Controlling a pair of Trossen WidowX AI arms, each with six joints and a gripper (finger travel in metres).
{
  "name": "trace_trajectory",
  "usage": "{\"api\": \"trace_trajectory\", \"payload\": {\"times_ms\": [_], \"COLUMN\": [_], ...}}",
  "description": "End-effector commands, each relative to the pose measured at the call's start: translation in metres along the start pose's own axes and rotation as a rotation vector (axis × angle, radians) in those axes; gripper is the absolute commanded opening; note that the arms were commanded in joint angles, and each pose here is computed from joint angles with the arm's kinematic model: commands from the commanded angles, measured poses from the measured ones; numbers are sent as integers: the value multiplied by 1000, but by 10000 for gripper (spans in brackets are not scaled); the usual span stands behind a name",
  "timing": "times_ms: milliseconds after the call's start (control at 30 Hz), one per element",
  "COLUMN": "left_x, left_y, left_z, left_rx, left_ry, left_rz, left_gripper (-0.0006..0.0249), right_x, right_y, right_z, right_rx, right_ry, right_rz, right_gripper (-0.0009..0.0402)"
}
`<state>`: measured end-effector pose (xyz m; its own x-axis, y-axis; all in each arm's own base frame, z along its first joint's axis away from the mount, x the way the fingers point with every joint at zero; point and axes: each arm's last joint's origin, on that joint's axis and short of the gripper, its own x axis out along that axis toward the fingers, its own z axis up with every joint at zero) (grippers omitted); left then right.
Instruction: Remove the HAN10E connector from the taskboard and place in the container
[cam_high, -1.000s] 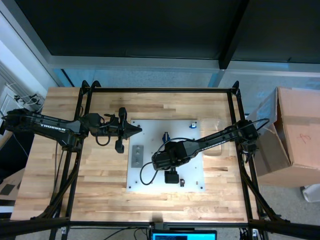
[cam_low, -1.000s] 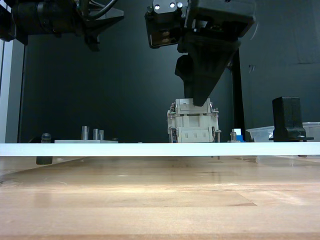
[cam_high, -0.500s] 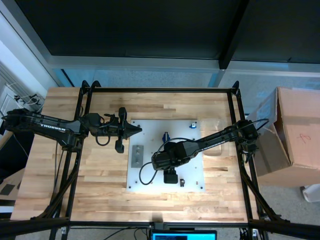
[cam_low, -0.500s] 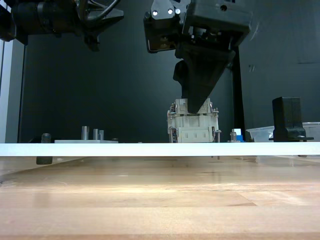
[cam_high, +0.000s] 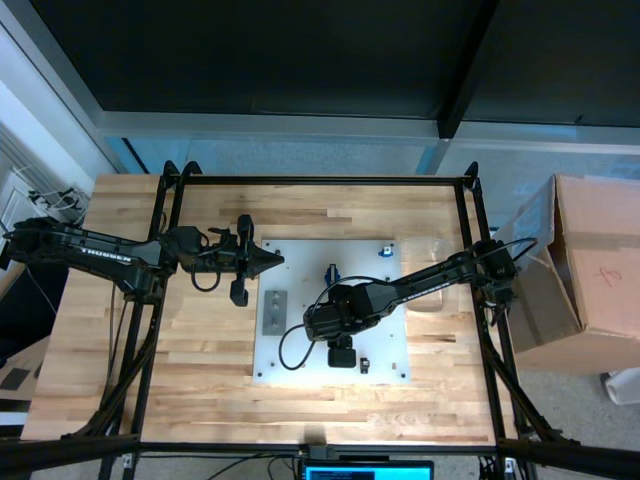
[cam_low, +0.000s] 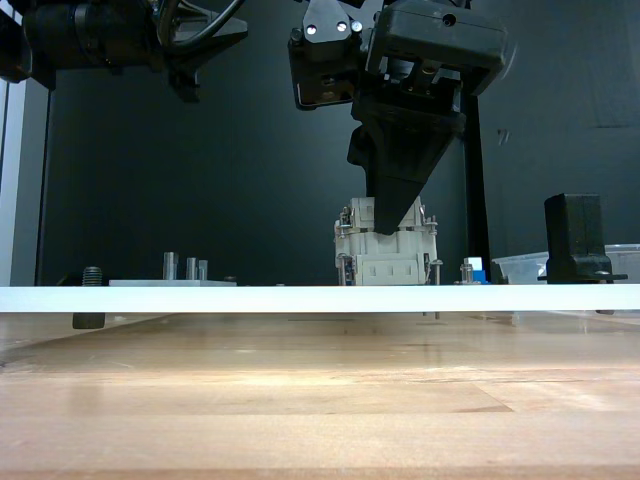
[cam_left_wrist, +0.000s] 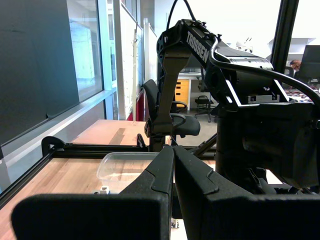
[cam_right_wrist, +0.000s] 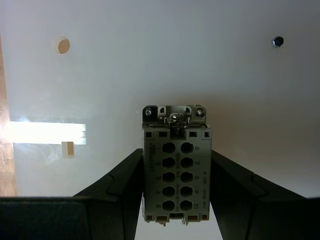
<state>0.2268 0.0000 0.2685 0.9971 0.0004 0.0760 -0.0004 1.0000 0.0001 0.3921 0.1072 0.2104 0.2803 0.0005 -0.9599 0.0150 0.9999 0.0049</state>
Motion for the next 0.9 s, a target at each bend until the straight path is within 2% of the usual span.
{"api": "trace_trajectory", "payload": {"times_ms": [33,333,800,900], "left_x": [0,0,0,0], "left_y": [0,0,0,0], "left_z": [0,0,0,0], "left_rx": [0,0,0,0], "left_ry": [0,0,0,0], "left_rz": [0,0,0,0], "left_gripper": [0,0,0,0], "right_x": [-2,-21,-77,-83], "right_y": [0,1,2,4], "right_z": [0,8,20,22], "right_rx": [0,-3,-7,-10], "right_ry": [-1,-21,-39,-54], "right_rz": [-2,3,9,15], "right_gripper": [45,11,14,14]}}
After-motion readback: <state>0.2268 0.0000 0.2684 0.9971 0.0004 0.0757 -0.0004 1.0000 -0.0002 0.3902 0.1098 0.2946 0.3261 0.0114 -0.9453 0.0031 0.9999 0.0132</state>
